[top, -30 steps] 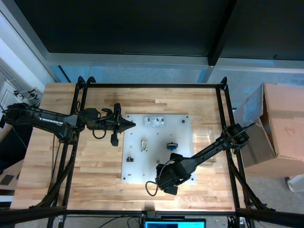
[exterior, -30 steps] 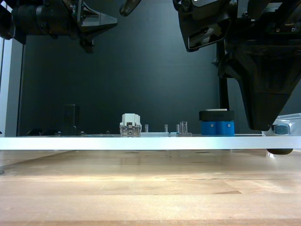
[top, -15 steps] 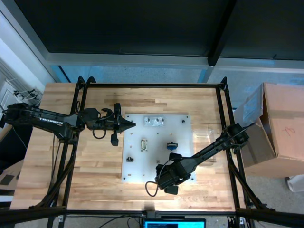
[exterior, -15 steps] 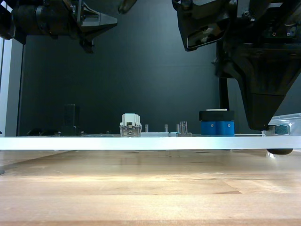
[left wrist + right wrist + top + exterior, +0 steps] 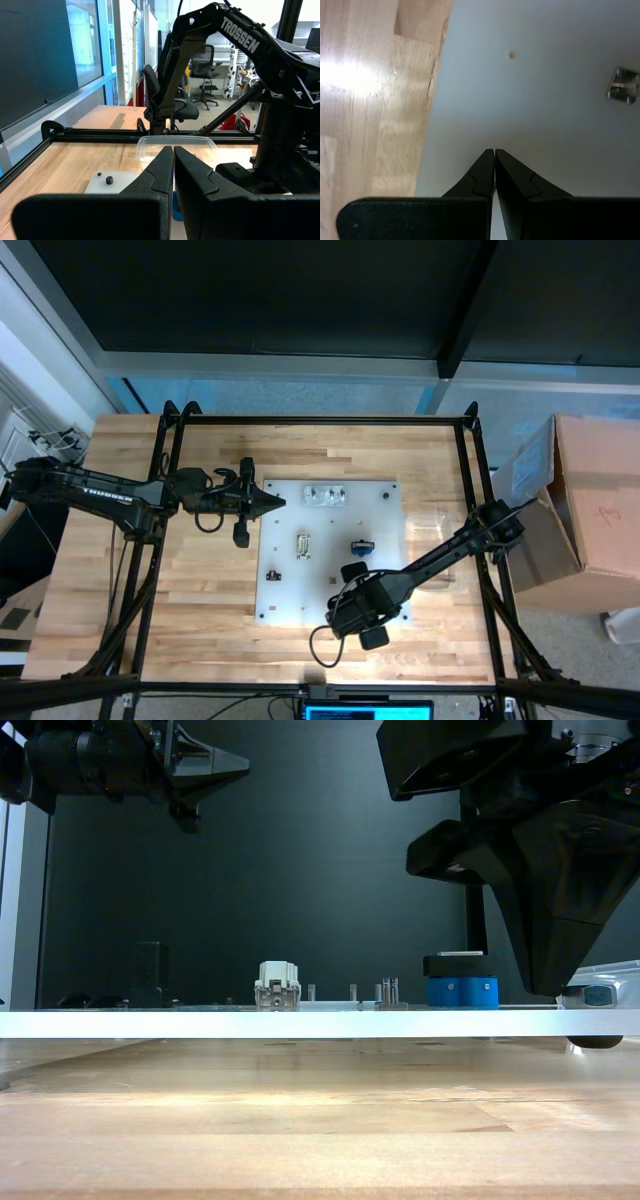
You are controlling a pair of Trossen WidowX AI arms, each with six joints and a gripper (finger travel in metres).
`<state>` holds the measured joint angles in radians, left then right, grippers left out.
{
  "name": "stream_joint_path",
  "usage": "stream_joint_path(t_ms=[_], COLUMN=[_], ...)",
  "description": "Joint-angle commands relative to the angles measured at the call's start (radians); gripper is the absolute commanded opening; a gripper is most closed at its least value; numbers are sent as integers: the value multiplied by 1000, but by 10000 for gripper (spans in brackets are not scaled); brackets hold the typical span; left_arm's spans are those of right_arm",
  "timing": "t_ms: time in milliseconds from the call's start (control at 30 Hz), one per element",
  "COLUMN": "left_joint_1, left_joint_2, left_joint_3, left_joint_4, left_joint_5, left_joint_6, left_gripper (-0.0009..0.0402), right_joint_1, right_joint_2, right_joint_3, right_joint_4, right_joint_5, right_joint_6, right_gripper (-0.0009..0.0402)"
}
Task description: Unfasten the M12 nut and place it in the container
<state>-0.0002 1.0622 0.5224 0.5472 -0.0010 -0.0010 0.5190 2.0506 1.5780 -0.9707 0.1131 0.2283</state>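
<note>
Hanging low over the near edge of the board (image 5: 290,600) with the right end effector (image 5: 546,982), pinched flat shut on nothing, only bare white board beneath it from the right wrist. Holding high at the board's far left edge with the left end effector (image 5: 272,502), likewise closed tight and empty. Taking the small silver piece at the low view's right margin for the nut (image 5: 597,992): just right of the right end effector's tip, about level with it, in front of the container (image 5: 430,523). Cannot tell whether on its stud, with that corner hidden under the right arm from above and nearly cut off by the frame from the side. Shows no nut inside the container from above. Judging from this, calls for a short shift rightward by the right arm, much the nearer of the two, then a grip around an upright axis. Puts the container farther right again, off the board on the worktop (image 5: 200,580).
</note>
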Motion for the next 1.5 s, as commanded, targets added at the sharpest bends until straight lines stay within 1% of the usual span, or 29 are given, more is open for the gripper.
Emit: stream_joint_path(t_ms=[33,267,400,1033,1133,1333,1400,1500], left_joint_1=[0,0,0,0,0,0,0,0], left_joint_2=[0,0,0,0,0,0,0,0], left_joint_3=[0,0,0,0,0,0,0,0], left_joint_4=[0,0,0,0,0,0,0,0], left_joint_5=[0,0,0,0,0,0,0,0], left_joint_6=[0,0,0,0,0,0,0,0], left_gripper=[0,0,0,0,0,0,0,0], right_joint_1=[0,0,-1,-2,-3,-8,-8,-9], right_joint_2=[1,1,1,-1,-16,-67,-83,-105], right_joint_3=[0,0,0,0,1,1,1,1], right_joint_4=[3,4,4,8,4,-27,-45,-69], right_joint_5=[0,0,0,0,-1,-5,-23,-95], right_joint_6=[-79,-281,-348,-360,-267,116,209,308], right_gripper=[2,2,2,2,2,2,2,2])
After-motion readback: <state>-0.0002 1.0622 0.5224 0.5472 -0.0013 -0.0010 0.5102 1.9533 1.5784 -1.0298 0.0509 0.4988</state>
